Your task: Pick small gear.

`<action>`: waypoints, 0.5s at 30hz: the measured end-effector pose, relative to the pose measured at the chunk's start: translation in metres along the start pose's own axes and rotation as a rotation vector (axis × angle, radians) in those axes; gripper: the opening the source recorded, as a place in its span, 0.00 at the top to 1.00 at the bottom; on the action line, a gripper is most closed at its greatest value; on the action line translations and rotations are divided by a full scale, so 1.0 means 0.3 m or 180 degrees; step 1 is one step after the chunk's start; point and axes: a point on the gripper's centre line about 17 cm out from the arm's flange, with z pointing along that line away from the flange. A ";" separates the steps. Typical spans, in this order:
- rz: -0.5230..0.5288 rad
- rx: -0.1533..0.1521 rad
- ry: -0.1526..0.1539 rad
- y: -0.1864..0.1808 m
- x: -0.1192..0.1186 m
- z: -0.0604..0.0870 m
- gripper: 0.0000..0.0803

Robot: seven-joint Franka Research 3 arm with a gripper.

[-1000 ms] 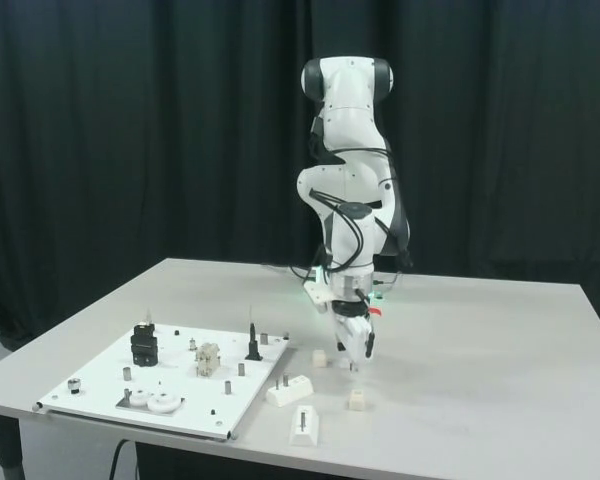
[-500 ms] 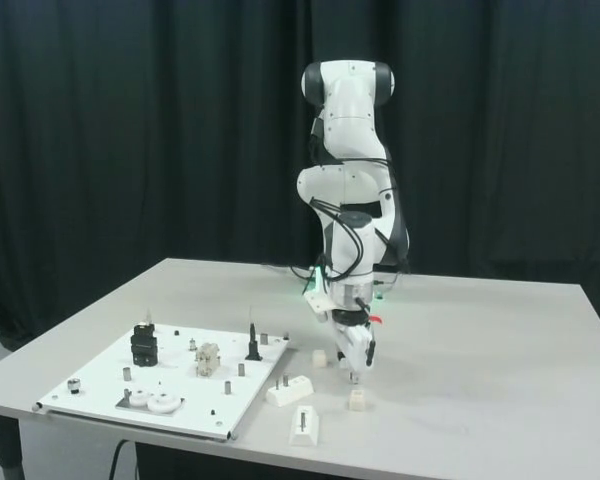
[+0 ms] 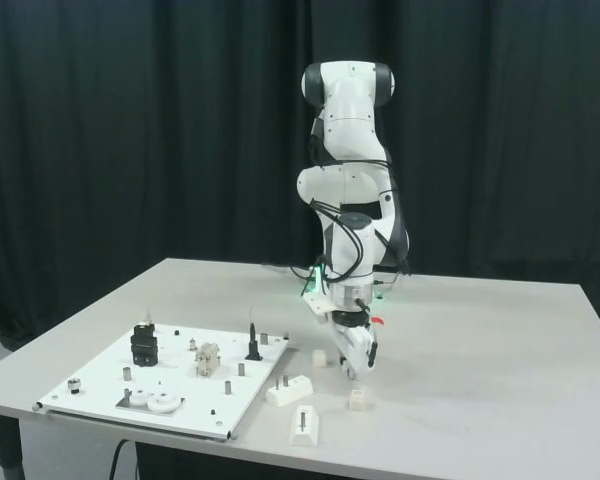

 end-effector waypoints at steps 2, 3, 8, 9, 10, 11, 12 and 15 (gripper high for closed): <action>0.0000 0.0000 0.0000 0.000 0.000 0.000 0.32; 0.0000 0.0000 0.0000 0.000 0.000 0.000 0.59; 0.0000 0.0004 0.0001 -0.001 0.000 -0.002 0.59; 0.0000 0.0004 0.0001 -0.001 0.000 -0.002 0.59; 0.0000 0.0004 0.0001 -0.001 0.000 -0.002 0.59; 0.0000 0.0004 0.0001 -0.002 0.000 -0.002 0.59; 0.0000 0.0004 0.0001 -0.002 0.000 -0.002 0.59; -0.0001 0.0006 0.0001 -0.003 0.000 -0.003 0.76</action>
